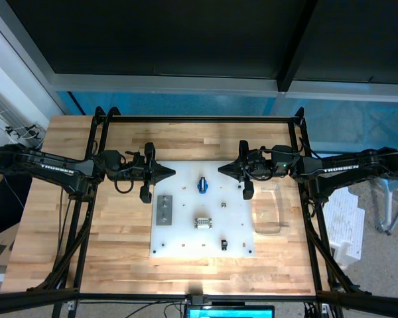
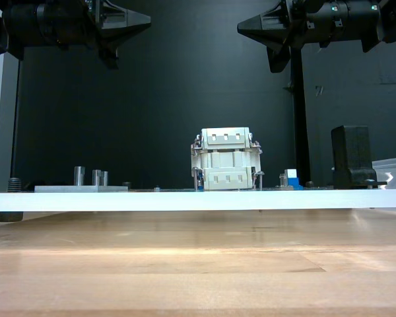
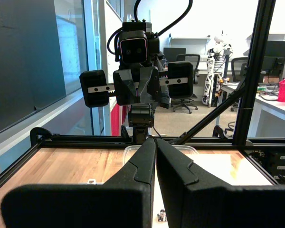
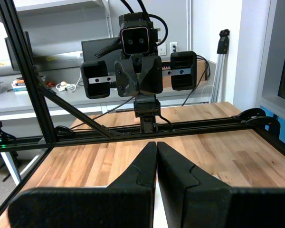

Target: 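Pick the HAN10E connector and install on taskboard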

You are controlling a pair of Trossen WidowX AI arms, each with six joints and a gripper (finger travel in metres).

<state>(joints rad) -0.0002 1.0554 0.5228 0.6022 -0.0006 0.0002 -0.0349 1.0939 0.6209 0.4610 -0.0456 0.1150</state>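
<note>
The HAN10E connector is a small grey-white plug block standing on the white taskboard, near its middle front. From table height the HAN10E connector rises upright above the taskboard. My left gripper hovers over the board's back left corner, shut and holding nothing. My right gripper hovers over the back right part, also shut and empty. Both hang high above the board, left gripper and right gripper pointing at each other. Their fingers are pressed together.
On the board stand a grey metal block with three holes, a blue part and small black parts. A clear plastic tray lies right of the board. A black frame rings the wooden table.
</note>
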